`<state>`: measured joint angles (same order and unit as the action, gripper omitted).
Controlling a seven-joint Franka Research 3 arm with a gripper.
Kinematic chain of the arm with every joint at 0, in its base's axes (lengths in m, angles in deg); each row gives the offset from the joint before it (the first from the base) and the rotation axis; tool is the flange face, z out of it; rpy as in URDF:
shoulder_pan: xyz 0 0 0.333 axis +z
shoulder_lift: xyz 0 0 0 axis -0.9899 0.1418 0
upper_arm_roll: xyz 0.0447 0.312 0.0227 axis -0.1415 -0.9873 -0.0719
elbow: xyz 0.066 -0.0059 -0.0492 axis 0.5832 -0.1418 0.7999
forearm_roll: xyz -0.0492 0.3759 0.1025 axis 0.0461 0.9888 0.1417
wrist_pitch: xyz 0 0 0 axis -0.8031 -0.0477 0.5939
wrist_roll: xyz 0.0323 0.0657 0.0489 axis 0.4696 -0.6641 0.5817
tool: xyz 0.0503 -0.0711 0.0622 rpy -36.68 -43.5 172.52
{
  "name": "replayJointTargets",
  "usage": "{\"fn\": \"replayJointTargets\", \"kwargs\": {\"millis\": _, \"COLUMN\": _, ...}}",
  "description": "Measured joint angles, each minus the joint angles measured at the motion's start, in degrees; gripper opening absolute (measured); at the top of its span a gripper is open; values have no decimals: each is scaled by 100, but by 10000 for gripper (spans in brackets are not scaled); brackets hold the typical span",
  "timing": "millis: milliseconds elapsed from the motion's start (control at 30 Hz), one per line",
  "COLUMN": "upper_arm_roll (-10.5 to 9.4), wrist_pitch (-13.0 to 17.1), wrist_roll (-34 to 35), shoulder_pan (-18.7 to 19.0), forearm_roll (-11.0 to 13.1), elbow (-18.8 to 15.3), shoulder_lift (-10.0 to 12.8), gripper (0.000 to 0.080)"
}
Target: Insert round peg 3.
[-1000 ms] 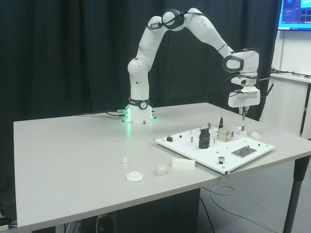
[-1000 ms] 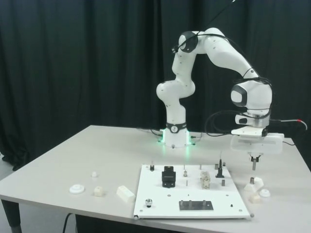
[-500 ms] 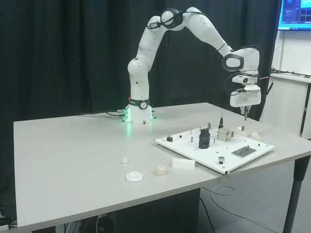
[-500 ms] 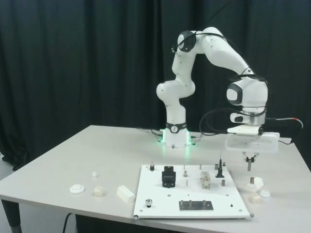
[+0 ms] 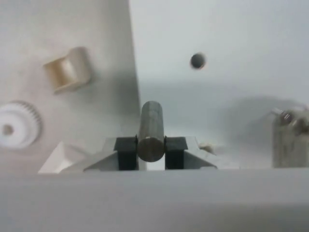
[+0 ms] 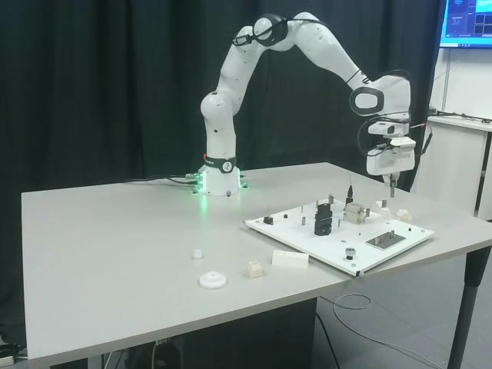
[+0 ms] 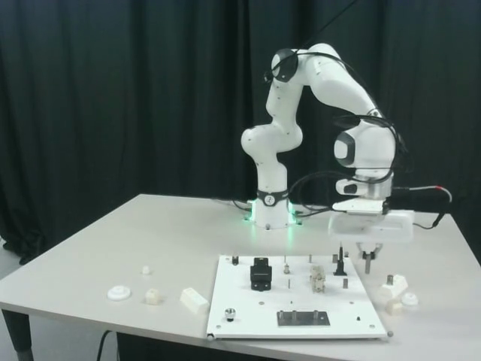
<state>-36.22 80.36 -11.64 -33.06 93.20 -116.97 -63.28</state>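
My gripper point(image 5: 151, 150) is shut on the round peg point(image 5: 151, 126), a short grey metal cylinder held upright between the black finger pads point(image 5: 126, 151). In the room views the gripper point(image 7: 368, 256) hangs above the right edge of the white board point(image 7: 240, 316), with the peg point(image 7: 368, 265) pointing down from it. The peg's lower end is clear of the board. A small round hole point(image 5: 197, 61) shows in the board's white surface a short way from the peg. From the first room view, the gripper point(image 6: 393, 178) is above the board's point(image 6: 300, 234) far right end.
The board carries a black part point(image 7: 260, 272), a grey plate point(image 7: 303, 318) and several short upright pins. A white gear point(image 5: 17, 126) and two small blocks point(image 7: 394, 284) lie on the table by its right edge. Other loose white parts point(image 7: 119, 292) lie left of the board.
The arm has lifted the gripper with the peg away from the loose parts beside the board and carried it sideways over the board's right edge.
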Motion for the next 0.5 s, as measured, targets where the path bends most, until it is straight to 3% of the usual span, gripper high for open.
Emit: {"fn": "replayJointTargets", "kwargs": {"millis": 500, "upper_arm_roll": -1, "wrist_pitch": -202, "wrist_roll": -843, "shoulder_pan": -396, "forearm_roll": 219, "elbow": 371, "shoulder_lift": 381, "gripper": 113}}
